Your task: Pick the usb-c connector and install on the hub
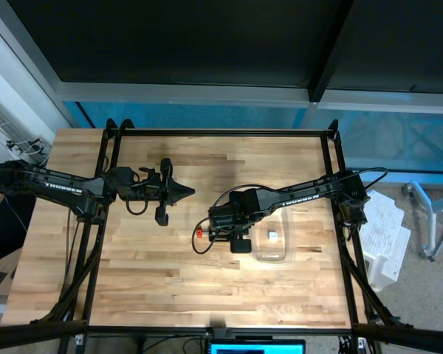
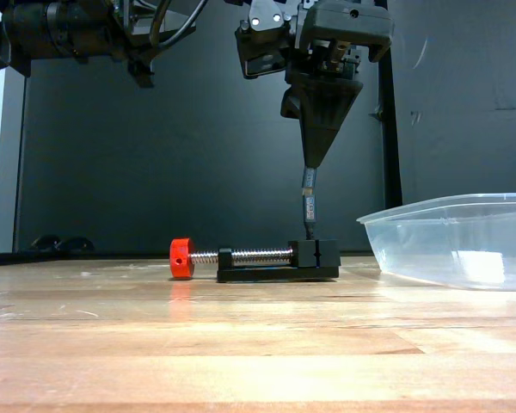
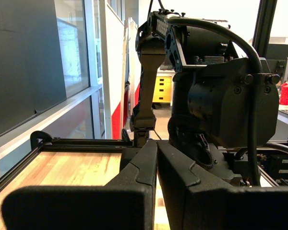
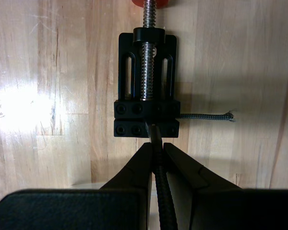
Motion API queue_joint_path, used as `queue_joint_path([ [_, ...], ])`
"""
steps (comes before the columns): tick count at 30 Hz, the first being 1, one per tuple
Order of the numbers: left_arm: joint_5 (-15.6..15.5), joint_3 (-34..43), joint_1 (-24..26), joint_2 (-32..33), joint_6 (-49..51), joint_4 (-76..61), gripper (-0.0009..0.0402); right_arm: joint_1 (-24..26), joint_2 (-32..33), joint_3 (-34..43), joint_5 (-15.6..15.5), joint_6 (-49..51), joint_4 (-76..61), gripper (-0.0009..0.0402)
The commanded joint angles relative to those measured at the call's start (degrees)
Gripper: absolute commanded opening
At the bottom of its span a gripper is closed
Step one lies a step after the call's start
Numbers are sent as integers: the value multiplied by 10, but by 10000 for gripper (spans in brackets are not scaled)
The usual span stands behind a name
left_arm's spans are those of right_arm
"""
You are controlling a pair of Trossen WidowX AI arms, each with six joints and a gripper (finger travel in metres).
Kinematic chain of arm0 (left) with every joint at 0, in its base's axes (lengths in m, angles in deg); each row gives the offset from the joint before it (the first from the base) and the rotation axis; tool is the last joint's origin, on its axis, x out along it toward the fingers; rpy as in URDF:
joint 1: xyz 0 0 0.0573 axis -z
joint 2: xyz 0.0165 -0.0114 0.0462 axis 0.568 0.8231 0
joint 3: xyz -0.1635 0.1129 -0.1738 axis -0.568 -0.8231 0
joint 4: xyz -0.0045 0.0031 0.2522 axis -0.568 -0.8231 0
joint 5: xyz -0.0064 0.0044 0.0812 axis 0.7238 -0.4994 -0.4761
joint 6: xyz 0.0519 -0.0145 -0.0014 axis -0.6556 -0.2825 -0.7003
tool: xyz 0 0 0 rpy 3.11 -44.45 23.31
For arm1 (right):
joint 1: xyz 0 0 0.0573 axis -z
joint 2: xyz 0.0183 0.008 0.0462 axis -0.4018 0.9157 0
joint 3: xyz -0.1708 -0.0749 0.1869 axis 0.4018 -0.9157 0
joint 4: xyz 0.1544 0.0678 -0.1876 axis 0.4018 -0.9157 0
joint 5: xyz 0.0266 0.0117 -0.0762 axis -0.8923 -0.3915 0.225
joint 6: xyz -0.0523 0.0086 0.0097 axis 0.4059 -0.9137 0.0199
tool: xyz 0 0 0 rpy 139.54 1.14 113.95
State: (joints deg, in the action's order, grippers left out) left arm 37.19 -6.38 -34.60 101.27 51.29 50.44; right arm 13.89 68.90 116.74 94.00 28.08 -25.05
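With your left claw [image 1: 186,192] pressed together at centre-left, your right claw [image 2: 310,163] pinches the usb-c connector [image 2: 309,202] upright, tip meeting the vise [image 2: 275,258]: seemingly insertion, needing a straight downward press.

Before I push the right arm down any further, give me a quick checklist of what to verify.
1. Right gripper shut on the connector: ok.
2. Connector upright, lower end down at the vise: ok.
3. Connector tip entered in the hub port: cannot tell, the vise blocks hide it.
4. Left gripper shut, holding nothing, raised off to the left of the vise: ok.
5. Tub standing apart from the vise and right gripper: ok.
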Motion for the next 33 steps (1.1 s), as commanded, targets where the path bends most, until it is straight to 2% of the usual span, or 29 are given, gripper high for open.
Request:
queue_joint_path([
  [1, 0, 0, 0, 0, 0, 0, 0, 0, 1, -1, -1, 0, -2, 0],
  [18, 0, 0, 0, 0, 0, 0, 0, 1, -1, -1, -2, 0, -6, 0],
  [33, 0, 0, 0, 0, 0, 0, 0, 1, 27, -1, -3, 5, 3, 0],
])
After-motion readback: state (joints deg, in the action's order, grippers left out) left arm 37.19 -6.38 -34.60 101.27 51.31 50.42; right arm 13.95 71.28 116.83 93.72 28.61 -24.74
